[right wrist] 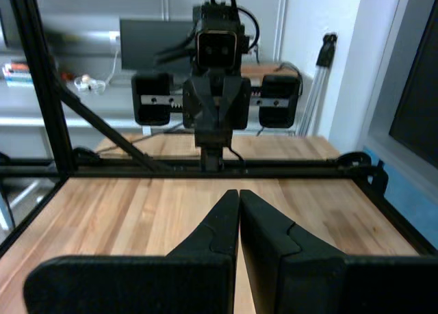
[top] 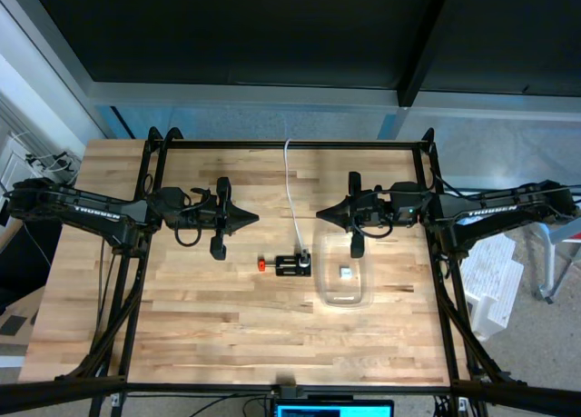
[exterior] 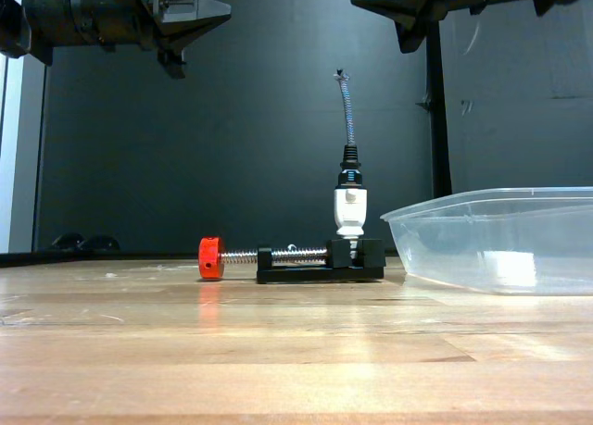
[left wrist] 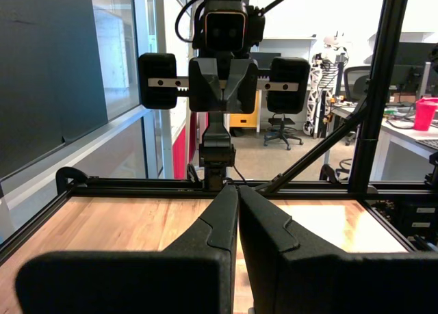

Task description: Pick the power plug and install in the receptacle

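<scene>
Risk: I am judging that the power plug (exterior: pixel 349 170) may not be sitting fully home, and the low view is not letting me tell how deep it is going.
Cause: the braided cable (exterior: pixel 347 106) is standing tall and free above the plug, so its lean could be levering the plug loose. Any careless sweep of my arm over the vise (exterior: pixel 320 263) could also be catching it.
Plug: it is standing upright in the white receptacle (exterior: pixel 350 210), with nothing gripping it.
Vise: it is sitting on the bare counter (top: pixel 182 326), with its red knob (exterior: pixel 210 257) pointing away from the tray (exterior: pixel 500 240).
Tray: it is lying just beside the vise and carrying only the white block (top: pixel 346 272).
Right claw (right wrist: pixel 238 191): it is hanging high over the counter, well apart from the plug, with its fingers pressed together on nothing.
Left claw (left wrist: pixel 237 186): it is hovering opposite, also pinched together and empty.
</scene>
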Robot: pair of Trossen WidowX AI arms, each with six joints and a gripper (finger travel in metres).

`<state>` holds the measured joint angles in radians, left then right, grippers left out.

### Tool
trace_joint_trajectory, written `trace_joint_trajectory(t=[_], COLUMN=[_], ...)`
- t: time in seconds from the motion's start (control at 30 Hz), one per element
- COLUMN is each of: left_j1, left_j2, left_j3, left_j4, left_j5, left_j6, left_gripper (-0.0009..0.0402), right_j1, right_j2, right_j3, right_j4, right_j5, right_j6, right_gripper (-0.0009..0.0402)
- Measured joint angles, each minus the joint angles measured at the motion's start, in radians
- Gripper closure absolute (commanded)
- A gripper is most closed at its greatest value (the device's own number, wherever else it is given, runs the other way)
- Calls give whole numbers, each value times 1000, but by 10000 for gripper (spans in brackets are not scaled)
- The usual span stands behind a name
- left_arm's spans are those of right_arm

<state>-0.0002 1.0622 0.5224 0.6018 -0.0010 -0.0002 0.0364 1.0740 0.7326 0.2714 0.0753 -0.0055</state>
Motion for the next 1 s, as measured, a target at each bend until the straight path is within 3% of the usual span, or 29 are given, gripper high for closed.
trace_joint_trajectory(t=[0.37,0.57,1.0], left_j1=[0,0,0], left_j2=[0,0,0], left_j3=[0,0,0], left_j4=[0,0,0], left_j5=[0,0,0], left_j6=[0,0,0], left_gripper=[393,393,393], right_j1=[-6,-6,-6], right_j2=[-57,-66,-65], right_j3=[-143,-150,-150], right_j4=[179,188,191], right_j5=[-8,-26,-24], right_j6=[5,16,18], right_gripper=[393,393,393])
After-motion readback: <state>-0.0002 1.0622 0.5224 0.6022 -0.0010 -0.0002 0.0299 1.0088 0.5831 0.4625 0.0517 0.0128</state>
